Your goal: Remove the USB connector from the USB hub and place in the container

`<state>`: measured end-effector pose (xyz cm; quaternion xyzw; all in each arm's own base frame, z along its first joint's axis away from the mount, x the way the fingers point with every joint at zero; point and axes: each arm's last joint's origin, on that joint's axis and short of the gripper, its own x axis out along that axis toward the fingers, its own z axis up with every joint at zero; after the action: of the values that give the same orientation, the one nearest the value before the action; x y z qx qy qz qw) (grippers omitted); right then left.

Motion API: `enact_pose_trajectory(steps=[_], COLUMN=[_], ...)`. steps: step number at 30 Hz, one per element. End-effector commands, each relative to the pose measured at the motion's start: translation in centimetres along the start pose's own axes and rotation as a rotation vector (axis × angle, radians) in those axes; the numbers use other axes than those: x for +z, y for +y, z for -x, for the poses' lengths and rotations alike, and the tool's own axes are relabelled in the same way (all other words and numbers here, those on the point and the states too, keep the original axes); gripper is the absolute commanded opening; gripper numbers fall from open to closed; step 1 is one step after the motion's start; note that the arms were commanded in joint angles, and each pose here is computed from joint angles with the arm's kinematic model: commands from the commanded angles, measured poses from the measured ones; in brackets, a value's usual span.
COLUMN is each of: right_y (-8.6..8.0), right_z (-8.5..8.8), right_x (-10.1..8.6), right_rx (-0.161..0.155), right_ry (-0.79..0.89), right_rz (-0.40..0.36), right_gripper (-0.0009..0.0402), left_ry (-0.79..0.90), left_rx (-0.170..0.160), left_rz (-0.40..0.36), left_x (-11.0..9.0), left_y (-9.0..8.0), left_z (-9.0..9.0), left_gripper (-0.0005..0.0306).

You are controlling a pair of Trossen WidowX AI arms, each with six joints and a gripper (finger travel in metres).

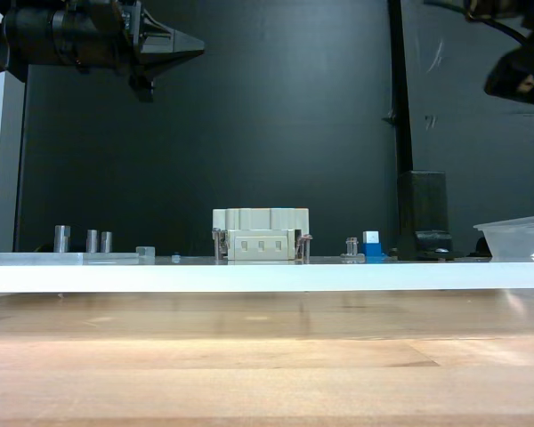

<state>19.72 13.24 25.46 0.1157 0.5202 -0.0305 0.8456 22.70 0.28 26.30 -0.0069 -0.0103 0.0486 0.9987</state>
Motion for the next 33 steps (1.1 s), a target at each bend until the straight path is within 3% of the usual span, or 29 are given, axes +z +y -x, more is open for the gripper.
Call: enact_pose_trajectory(steps=[1,11,18,27,33], right_y=[-0.9,-3.0,-3.8,-4.1,-4.1], right_z=[0.3,0.5,0.0,-0.1,-0.1], right_x=[-1.0,-4.6,-7.2,-8.0,-8.1], right_rx=[-0.001,0.014,0.043,0.043,0.037], right_ry=[0.01,0.059,0.13,0.139,0.136], right_rz=[-0.027,-0.086,-0.135,-0.136,-0.133], right_gripper=[0.0,0.0,0.0,0.0002,0.0036], left_ry=[-0.001,0.0,0.0,-0.001,-0.001], left_rx=[0.0,0.0,0.0,0.0,0.0], left_rz=[0.0,0.0,0.0,0.0,0.0], left_x=[0.0,0.0,0.0,0.0,0.0], left_y=[0.0,0.0,0.0,0.0,0.0], left_z=[0.0,0.0,0.0,0.0,0.0], left_gripper=[0.0001,0.0001,0.0001,0.0001,0.0001])
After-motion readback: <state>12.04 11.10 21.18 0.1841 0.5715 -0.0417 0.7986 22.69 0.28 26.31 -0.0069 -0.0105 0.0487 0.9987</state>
